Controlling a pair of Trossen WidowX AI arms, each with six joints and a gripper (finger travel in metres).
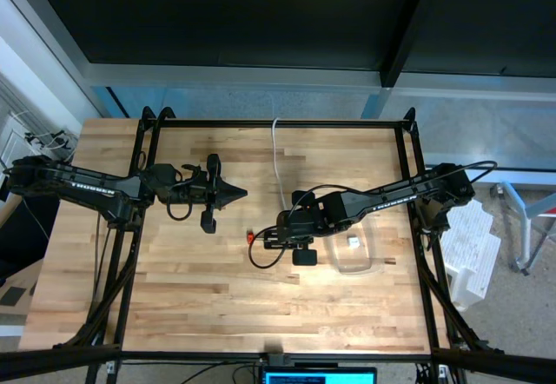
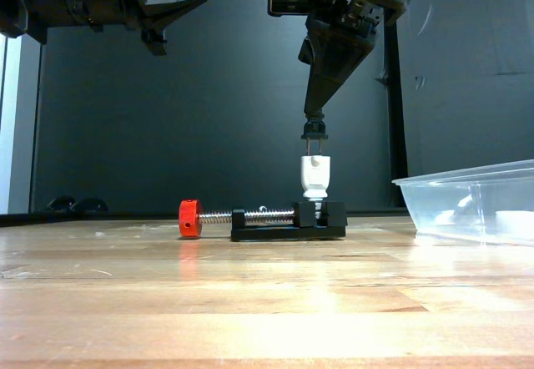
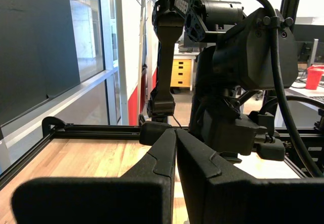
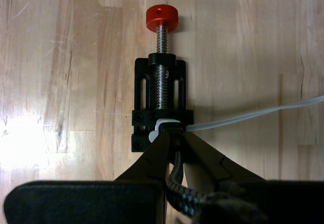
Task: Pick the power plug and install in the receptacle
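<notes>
My right gripper (image 2: 314,117) points straight down, shut on the tiny black power plug (image 2: 314,129). The plug's prongs hang just above the top of the white receptacle (image 2: 315,175), with a slight gap. The receptacle stands upright in a black vise (image 2: 288,219) with an orange-red knob (image 2: 190,219). In the right wrist view the fingertips (image 4: 161,142) close around the plug (image 4: 175,139) directly over the receptacle (image 4: 161,124), whose white cord (image 4: 263,113) runs off sideways. My left gripper (image 1: 236,193) hovers shut and empty, high over the table's left-middle, away from the vise.
A clear plastic tray (image 1: 365,267) lies just right of the vise and holds a tiny white square bit (image 1: 354,241). The white cord (image 1: 278,154) runs toward the table's far edge. Black frame rails (image 1: 278,124) border the table.
</notes>
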